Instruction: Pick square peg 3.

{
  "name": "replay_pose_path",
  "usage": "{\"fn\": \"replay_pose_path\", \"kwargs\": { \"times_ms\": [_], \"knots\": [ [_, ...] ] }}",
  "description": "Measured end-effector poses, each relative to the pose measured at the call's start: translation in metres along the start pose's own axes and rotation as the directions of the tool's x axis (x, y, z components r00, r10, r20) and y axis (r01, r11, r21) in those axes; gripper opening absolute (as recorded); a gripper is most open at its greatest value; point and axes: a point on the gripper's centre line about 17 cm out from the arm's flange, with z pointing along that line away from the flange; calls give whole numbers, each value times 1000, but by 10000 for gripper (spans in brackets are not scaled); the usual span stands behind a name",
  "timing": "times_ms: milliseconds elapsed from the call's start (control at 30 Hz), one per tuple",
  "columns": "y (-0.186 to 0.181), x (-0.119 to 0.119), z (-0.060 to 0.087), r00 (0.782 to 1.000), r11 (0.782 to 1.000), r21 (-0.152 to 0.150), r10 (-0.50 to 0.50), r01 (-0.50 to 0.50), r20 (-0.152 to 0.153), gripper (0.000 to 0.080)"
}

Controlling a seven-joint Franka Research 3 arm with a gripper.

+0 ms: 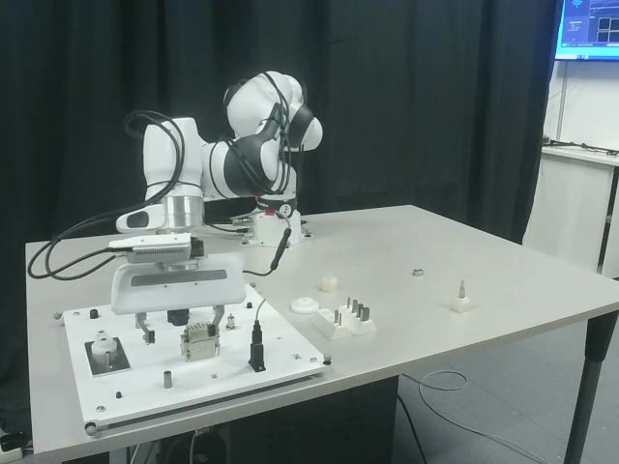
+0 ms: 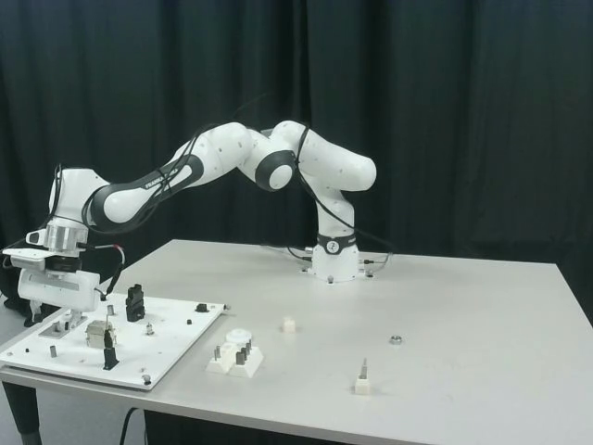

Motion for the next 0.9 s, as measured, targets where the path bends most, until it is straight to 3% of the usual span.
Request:
{"fn": "replay_pose_path", "kwargs": {
  "times_ms": [433,700,900],
  "knots": [
    [-9,-2,0,999,1000,3,-31,31,30,800],
    [-32,3,-5,996,997,45,-65,63,54,800],
    [-62,7,-19,992,993,88,-86,78,88,800]
  ]
}}
